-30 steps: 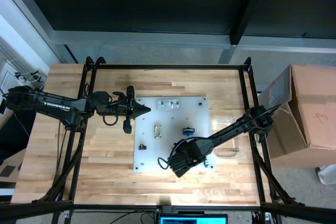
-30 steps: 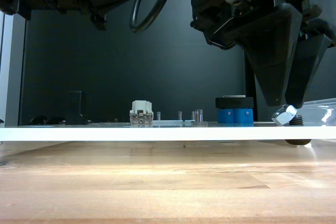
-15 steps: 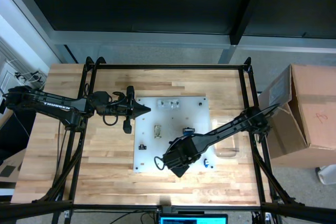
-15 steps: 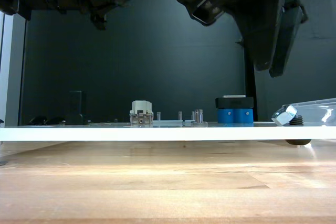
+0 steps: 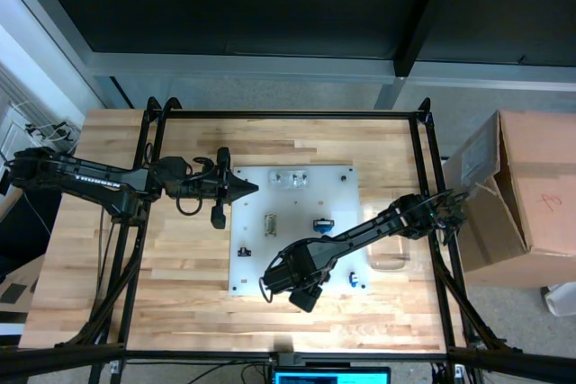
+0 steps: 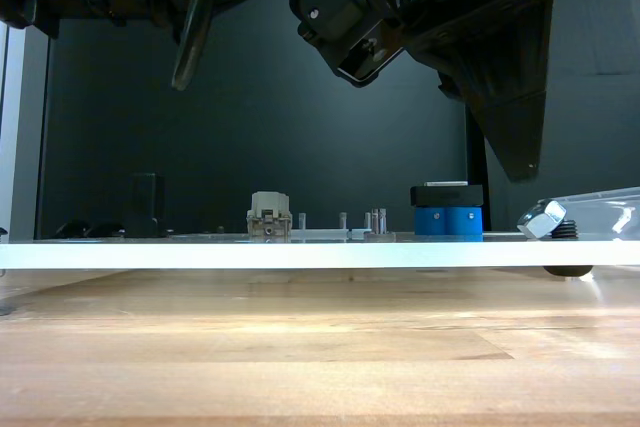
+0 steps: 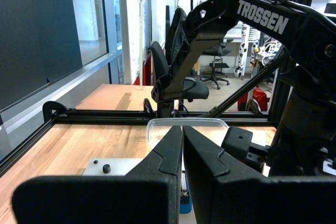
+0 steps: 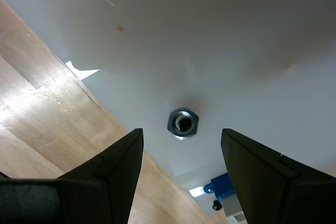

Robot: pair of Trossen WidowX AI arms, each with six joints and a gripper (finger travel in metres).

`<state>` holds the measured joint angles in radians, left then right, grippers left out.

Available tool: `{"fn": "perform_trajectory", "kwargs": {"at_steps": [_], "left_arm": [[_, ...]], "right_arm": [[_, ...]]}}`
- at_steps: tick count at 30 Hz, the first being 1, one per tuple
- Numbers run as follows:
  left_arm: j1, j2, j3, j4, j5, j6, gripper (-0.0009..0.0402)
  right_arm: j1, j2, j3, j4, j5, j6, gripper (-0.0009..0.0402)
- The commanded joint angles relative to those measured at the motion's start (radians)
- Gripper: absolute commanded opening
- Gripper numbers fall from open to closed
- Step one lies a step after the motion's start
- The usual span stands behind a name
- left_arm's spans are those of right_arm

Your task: Pick the M12 nut and place it on its threads and fasten

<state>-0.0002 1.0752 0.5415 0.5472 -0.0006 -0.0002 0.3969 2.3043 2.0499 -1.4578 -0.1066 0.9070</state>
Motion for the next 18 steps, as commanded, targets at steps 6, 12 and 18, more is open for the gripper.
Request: {"fn": "perform_trajectory", "kwargs": {"at_steps": [6,12,18], "left_arm": [[0.000,0.000,0.000,0.000,0.000,0.000,0.0000],[0.000,0.000,0.000,0.000,0.000,0.000,0.0000],[0.000,0.000,0.000,0.000,0.000,0.000,0.0000]], "right_arm": [[0.000,0.015,-0.024,0.007,0.001,-0.008,0.0206],[-0.001,0.014,-0.064,0.041,0.012,-0.028,0.0200],[-0.001,0.014,-0.084,0.048,0.012,-0.038,0.0166]]}}
